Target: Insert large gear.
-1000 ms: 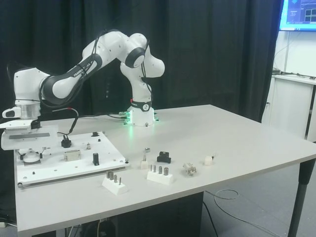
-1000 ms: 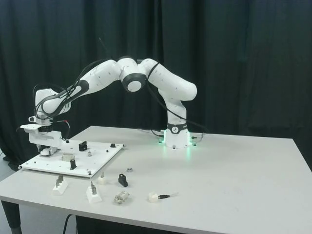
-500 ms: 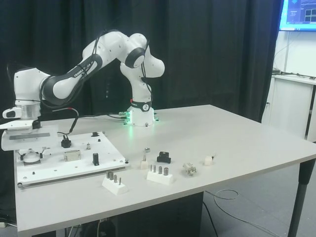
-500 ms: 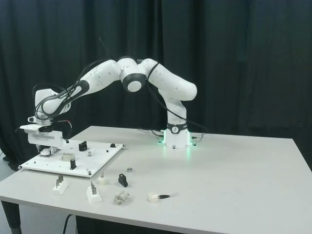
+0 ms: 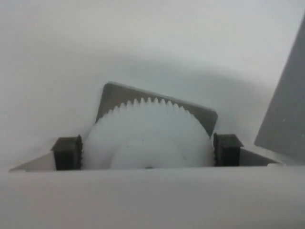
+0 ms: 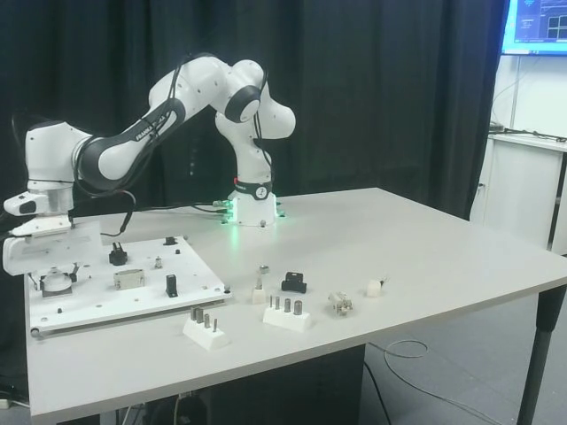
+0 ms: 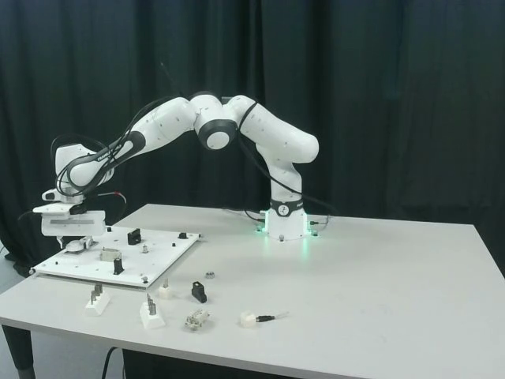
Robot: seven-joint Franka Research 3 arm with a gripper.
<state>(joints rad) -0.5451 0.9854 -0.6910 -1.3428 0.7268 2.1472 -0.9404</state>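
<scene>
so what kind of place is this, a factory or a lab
Most likely a robotics lab test cell: a white arm bolted on a grey table, a white assembly board, black curtains all round, a monitor.

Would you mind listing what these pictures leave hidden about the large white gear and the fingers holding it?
- Wrist view: the large white toothed gear has its hub and lower half cut off by the gripper body.
- Wrist view: any peg beneath, hidden by the gear.
- Both room views: the gear, too small to make out.
</scene>
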